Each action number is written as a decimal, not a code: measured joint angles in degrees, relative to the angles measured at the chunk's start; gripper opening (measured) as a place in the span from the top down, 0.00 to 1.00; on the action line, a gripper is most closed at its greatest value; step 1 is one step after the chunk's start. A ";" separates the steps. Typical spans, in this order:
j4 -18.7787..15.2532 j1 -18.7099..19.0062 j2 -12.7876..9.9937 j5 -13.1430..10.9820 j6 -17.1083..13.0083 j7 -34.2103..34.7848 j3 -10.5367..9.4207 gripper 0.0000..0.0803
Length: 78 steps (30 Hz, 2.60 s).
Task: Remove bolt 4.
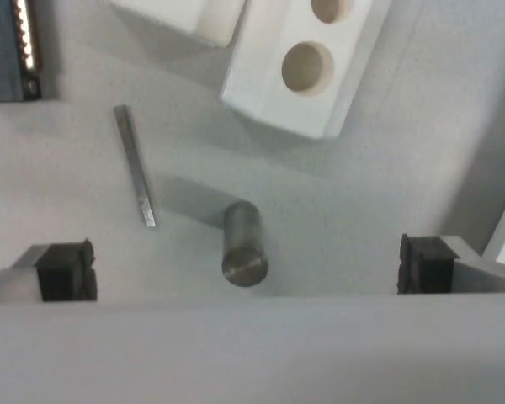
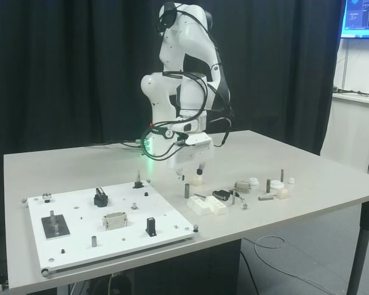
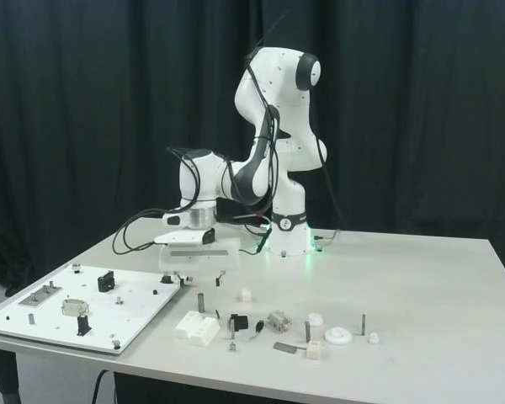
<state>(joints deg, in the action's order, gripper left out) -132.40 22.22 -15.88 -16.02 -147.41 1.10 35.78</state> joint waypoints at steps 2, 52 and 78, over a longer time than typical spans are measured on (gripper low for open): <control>0.13 0.00 0.19 0.00 0.47 0.99 0.02 0.00; 17.86 -7.48 -2.90 2.86 4.21 7.45 9.04 0.00; 24.57 -26.25 -9.16 -2.07 9.83 -6.59 8.62 0.00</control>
<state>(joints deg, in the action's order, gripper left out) -107.83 -4.02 -25.04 -18.08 -137.58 -5.50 44.40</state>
